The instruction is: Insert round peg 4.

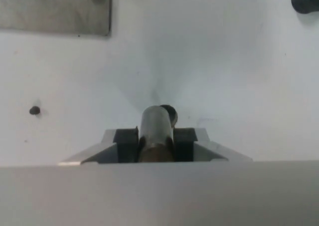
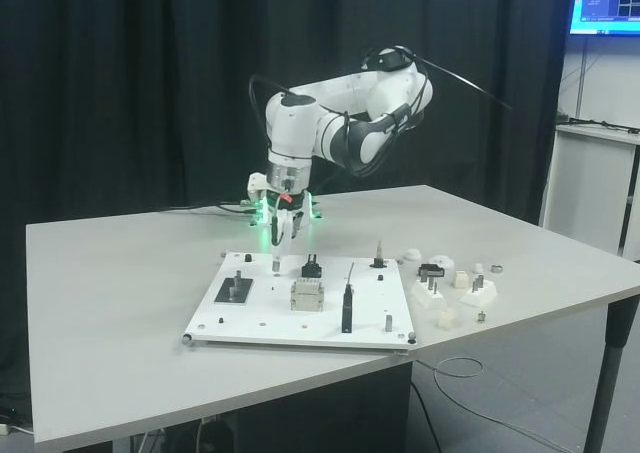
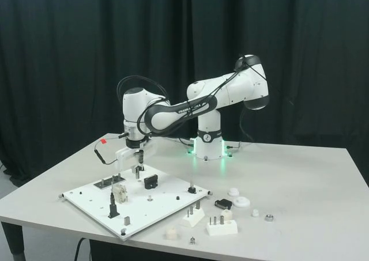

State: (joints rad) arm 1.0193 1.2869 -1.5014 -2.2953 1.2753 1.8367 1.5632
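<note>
My gripper (image 1: 156, 142) is shut on a grey metal round peg (image 1: 155, 122), held upright between the two black pads. In the wrist view a dark round hole (image 1: 171, 112) in the white board (image 1: 224, 76) shows just past the peg's lower end, partly hidden by it. From the first room view the gripper (image 2: 277, 239) hangs over the board's far left part (image 2: 300, 313), with the peg (image 2: 277, 260) pointing down at the surface. The second room view shows the same gripper (image 3: 137, 159) and peg (image 3: 137, 170) above the board (image 3: 92, 206). Whether the peg touches the board I cannot tell.
A grey metal plate (image 2: 236, 291) lies on the board near the peg. A black block (image 2: 310, 269), a grey connector block (image 2: 306, 295) and several upright pins stand further along the board. White holders (image 2: 430, 291) and small rings lie on the table beside the board.
</note>
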